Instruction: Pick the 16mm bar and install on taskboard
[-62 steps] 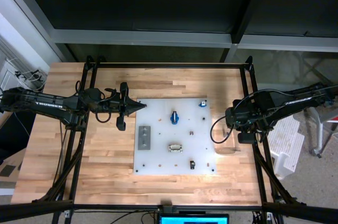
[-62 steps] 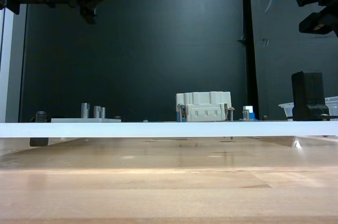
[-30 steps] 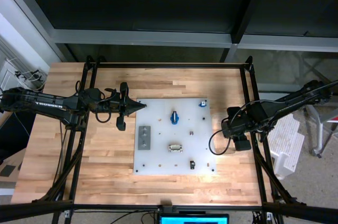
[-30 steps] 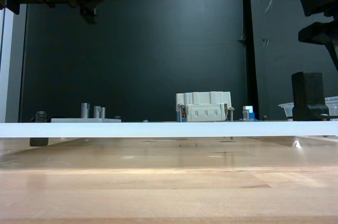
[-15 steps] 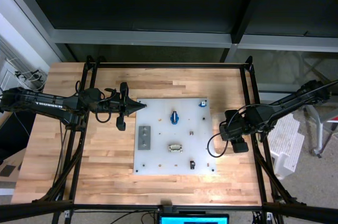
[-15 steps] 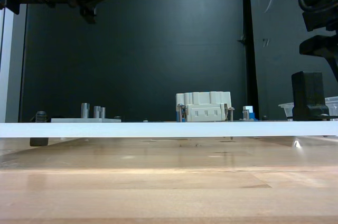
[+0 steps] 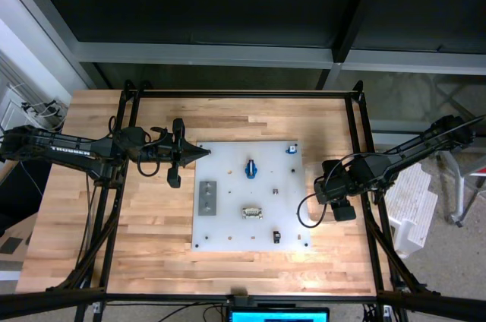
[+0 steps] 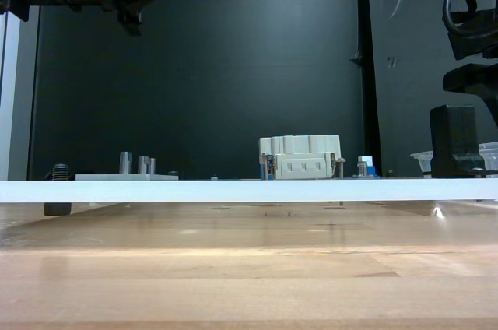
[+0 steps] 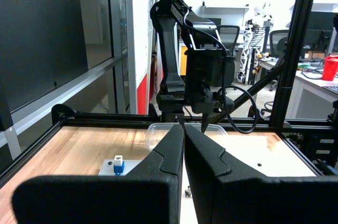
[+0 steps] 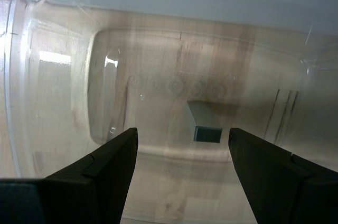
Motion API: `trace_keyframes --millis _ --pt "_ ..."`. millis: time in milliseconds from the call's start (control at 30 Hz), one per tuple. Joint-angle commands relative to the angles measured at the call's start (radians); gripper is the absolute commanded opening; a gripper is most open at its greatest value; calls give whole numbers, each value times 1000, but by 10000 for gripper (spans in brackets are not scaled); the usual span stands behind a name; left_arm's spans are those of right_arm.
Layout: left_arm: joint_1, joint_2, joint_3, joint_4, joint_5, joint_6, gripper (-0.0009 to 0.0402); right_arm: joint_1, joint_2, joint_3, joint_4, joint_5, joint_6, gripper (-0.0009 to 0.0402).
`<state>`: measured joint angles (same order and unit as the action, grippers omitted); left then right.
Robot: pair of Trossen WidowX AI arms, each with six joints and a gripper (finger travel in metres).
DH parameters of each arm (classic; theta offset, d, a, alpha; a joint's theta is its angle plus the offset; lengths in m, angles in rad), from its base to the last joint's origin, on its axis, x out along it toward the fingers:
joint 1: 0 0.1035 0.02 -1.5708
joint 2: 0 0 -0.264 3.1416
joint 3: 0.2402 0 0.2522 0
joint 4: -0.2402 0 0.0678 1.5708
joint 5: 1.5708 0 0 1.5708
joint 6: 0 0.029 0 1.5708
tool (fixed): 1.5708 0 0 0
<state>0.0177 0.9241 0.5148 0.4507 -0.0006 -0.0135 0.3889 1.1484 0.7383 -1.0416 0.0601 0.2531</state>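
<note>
Wooden table (image 7: 121, 238) bears a clear tub (image 10: 53, 76) and, seemingly, a cream connector (image 8: 299, 157).

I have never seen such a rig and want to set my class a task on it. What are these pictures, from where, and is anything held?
Two robot arms stand at the sides of a wooden table, reaching over a white board of small fittings. One picture looks down from above, one level along the table, and one camera rides on each arm. The left gripper is shut and empty, hovering at the board's left edge. The right gripper is open, pointing down into a clear tub right of the board. A small grey bar lies loose in that tub, not gripped. Nothing is held.
</note>
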Motion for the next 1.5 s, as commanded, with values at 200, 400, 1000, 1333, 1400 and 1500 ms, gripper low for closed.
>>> trace_keyframes --millis 200,400,1000,1333,1400,1500 --pt "0 0 0 0 0 0 0 4 0 -20 16 -1 4 240" --pt "0 0 0 0 0 0 0 6 0 -29 29 -2 5 240" --pt "0 0 0 0 0 0 0 9 24 -51 80 -4 12 240" --pt "0 0 0 0 0 0 0 10 24 -51 83 -4 12 240" --pt "0 0 0 0 0 0 0 9 24 -51 83 -4 12 240" --pt "0 0 0 0 0 0 0 10 24 -51 83 -4 12 240"
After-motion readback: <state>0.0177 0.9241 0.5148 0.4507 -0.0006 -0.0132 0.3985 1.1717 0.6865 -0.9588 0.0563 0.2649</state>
